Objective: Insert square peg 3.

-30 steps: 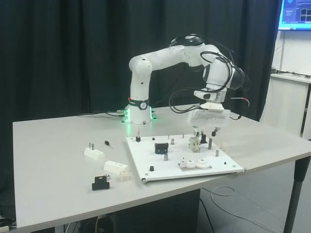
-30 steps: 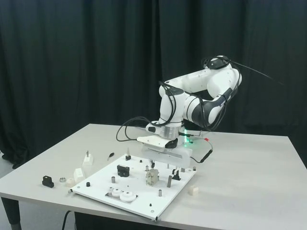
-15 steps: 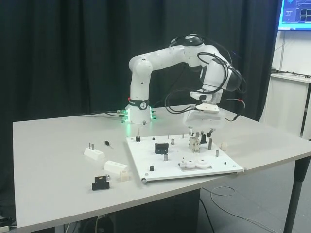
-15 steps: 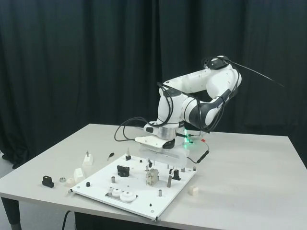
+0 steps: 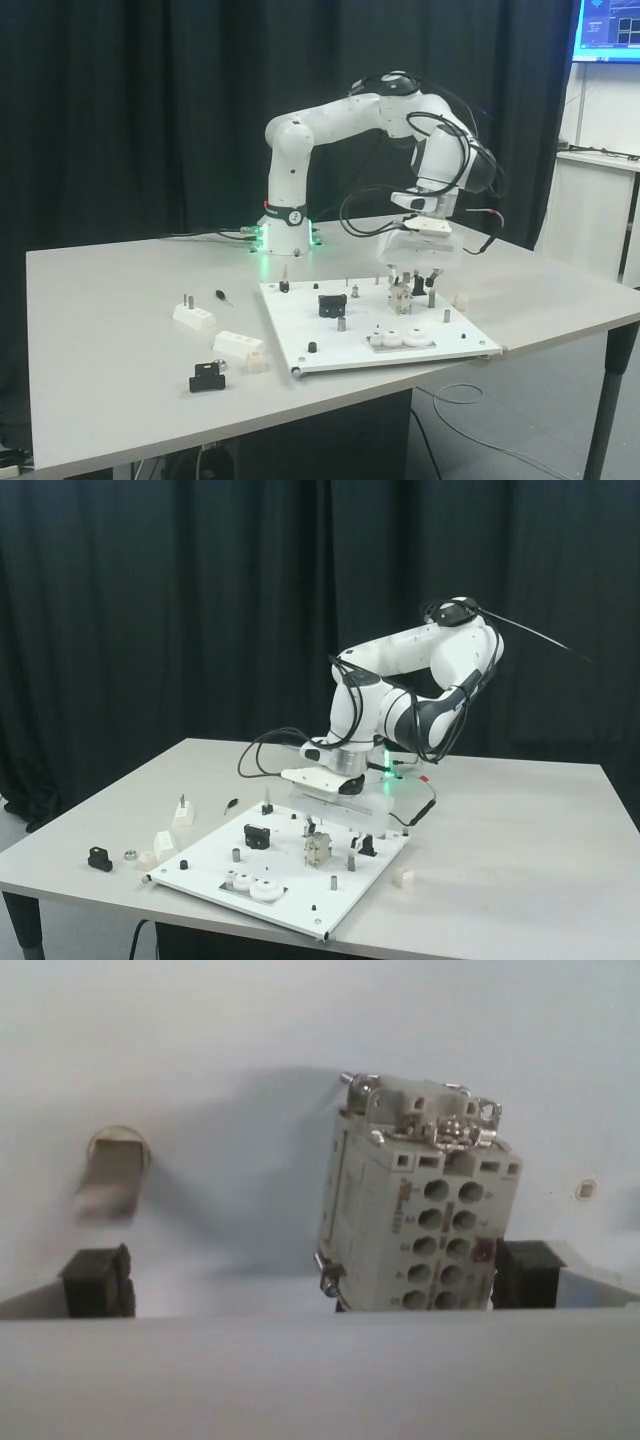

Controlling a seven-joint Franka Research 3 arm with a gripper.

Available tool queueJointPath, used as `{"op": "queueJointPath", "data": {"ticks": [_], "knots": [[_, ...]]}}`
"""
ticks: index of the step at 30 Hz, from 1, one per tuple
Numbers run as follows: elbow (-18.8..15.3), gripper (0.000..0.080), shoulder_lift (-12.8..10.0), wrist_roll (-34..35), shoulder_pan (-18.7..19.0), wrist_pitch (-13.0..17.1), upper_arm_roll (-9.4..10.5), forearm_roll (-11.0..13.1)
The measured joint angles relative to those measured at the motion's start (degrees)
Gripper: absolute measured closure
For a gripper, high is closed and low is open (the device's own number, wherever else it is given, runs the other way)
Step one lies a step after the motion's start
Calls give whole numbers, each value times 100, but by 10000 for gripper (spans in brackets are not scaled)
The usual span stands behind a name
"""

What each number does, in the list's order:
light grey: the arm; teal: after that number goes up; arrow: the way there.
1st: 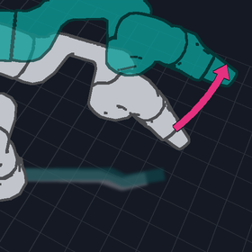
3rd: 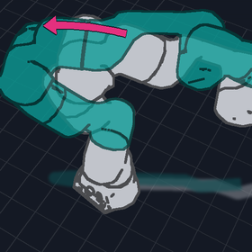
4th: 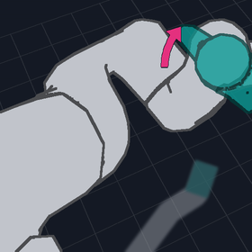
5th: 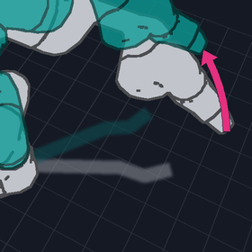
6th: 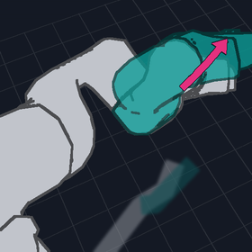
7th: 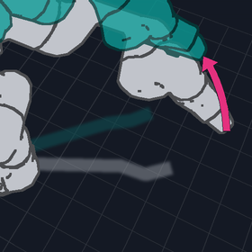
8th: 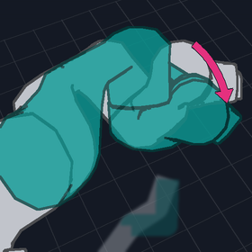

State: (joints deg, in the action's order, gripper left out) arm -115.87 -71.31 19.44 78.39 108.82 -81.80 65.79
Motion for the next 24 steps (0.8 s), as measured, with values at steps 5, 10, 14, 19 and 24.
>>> {"op": "queueJointPath", "data": {"ticks": [5,10,14,19,24], "knots": [[-26,3,0,0,-2,88,36,23],[-42,3,0,0,-2,125,43,28],[-42,3,0,0,-1,144,39,28],[-28,3,3,0,7,164,-11,28],[-10,3,10,-2,25,161,-97,23]]}}
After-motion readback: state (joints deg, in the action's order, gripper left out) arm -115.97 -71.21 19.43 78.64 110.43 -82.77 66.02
